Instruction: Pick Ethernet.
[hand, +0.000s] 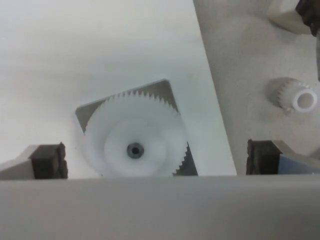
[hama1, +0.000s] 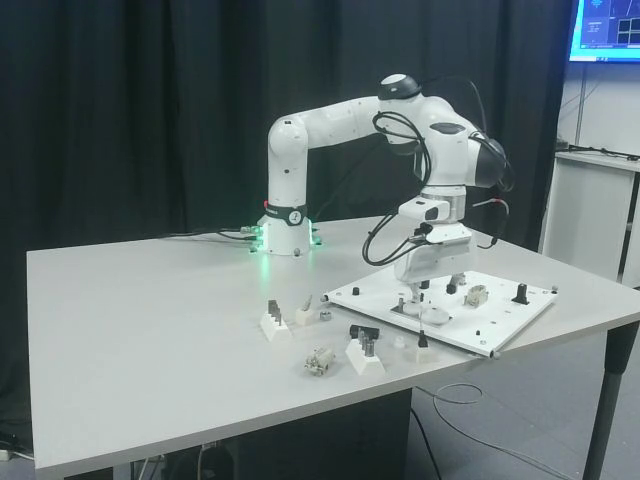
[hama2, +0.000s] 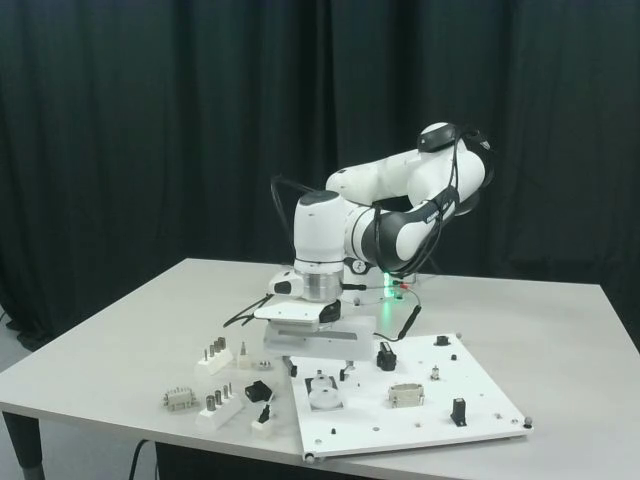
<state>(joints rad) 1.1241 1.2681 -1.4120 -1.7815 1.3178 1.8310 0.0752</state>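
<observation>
Second room view shows the grey worktop (hama2: 120, 330) carrying the white arm (hama2: 400, 185), which bends low over a white board (hama2: 480, 420) (the board lies flat near the worktop's front edge). The claw (hama2: 318, 372) hangs just above the board, spread wide and holding nothing. In the wrist view its two black fingertips (hand: 50, 161) stand on either side of a large white gear (hand: 135, 145) seated in a recess. No Ethernet part lies under the claw. My best guess for it is the black plug (hama2: 258, 391), which rests on the worktop just beside the board's edge, among the loose parts. So the claw would have to travel sideways off the board toward that edge. The plug's long axis is too small to tell.
</observation>
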